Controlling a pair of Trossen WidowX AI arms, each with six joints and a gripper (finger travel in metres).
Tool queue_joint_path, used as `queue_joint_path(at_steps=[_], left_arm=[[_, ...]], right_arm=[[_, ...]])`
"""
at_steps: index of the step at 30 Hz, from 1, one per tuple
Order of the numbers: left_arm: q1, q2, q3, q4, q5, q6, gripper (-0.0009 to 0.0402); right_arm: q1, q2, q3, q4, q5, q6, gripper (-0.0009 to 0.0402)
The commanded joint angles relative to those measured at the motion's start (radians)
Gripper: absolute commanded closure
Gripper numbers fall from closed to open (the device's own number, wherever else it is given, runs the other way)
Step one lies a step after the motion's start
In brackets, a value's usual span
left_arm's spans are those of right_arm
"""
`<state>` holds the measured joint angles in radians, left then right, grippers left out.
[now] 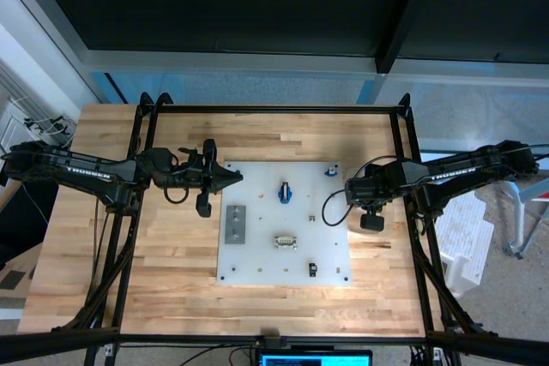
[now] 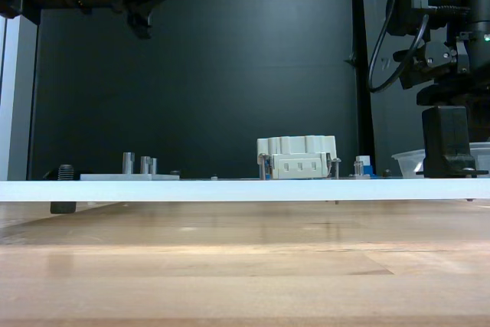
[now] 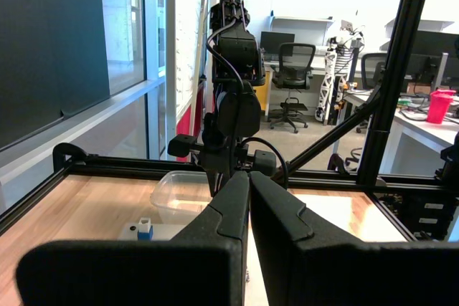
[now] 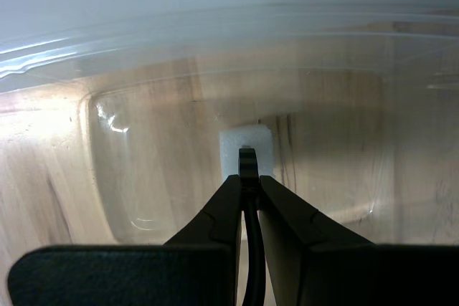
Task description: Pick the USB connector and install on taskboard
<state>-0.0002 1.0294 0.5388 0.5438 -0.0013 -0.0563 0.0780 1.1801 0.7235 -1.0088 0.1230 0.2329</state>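
So the right hand (image 4: 247,177) was pinched shut on a thin black sliver with a paler tip, which I took to be the USB connector (image 4: 247,157). It poked out just past the fingertips, over the clear tray (image 4: 143,41), with the white cube (image 4: 233,141) directly behind it; couldn't tell if they touched. My guess is that a plug like that is featherweight and rigid, with a slick metal shell, so it could easily twist or slide in a narrow pinch. Best to grab it by the black body and leave the metal end free for the socket. The tray sat just beside the right edge of the taskboard (image 1: 257,255) on the counter (image 1: 129,255). The left hand (image 3: 249,177) was closed on nothing, fingers pressed together, hanging high over the board's left edge. Funny thing: only the right wrist view showed the plug at all. From above it was hidden under the hand, though that view did give the whole board layout. The low view added height, with the right hand down near the tray and the left one way up. The left wrist view showed the right arm standing straight over the tray.
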Motion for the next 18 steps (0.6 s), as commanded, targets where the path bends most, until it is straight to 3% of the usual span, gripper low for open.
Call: queue_joint_path(at_steps=[1,18], left_arm=[[0.0,0.0,0.0,0.0,0.0,0.0,0.0393],[0.0,0.0,0.0,0.0,0.0,0.0,0.0393]], right_arm=[[0.0,-0.005,0.001,0.0,-0.013,-0.002,0.0393],[0.001,-0.027,0.025,-0.032,-0.018,-0.002,0.0393]])
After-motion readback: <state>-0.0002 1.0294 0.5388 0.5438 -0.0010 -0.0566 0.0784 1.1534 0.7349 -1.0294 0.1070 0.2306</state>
